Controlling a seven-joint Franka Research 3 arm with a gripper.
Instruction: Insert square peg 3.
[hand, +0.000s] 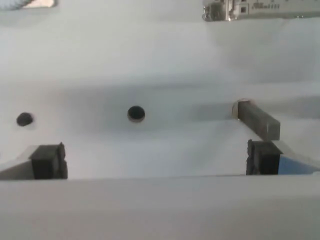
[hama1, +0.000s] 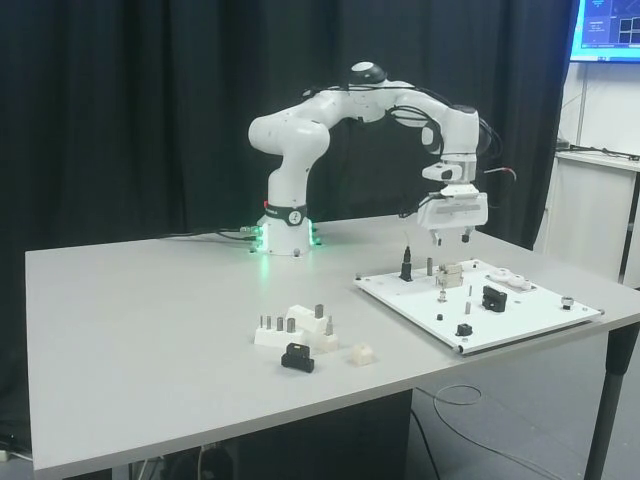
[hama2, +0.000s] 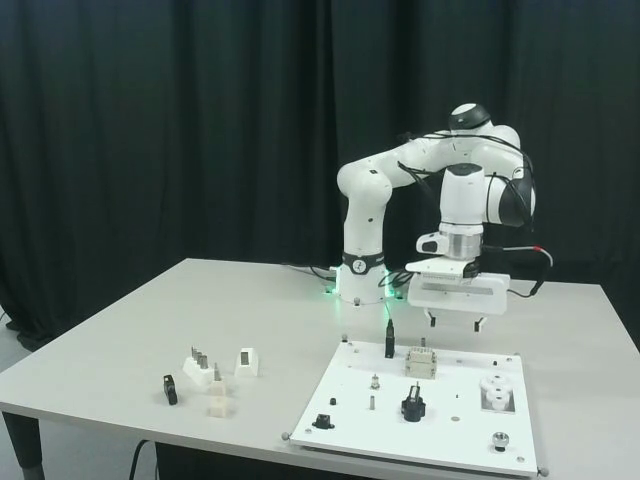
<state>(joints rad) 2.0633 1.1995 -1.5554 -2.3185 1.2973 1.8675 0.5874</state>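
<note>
The gripper (hand: 156, 159) is hanging empty above the white board (hama2: 440, 440), its black fingertips (hand: 48, 161) standing wide apart. A grey square peg (hand: 257, 120) is standing upright in the board at about two o'clock from the gripper's centre, beside a round black hole (hand: 136, 114).

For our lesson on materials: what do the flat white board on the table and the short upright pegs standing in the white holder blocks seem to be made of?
The flat white board looks like painted or plastic sheet: even matt white, thin edge, no glare. The short upright pegs look like grey metal, with a dull sheen against the white holder blocks; they are too small to say for sure.
</note>
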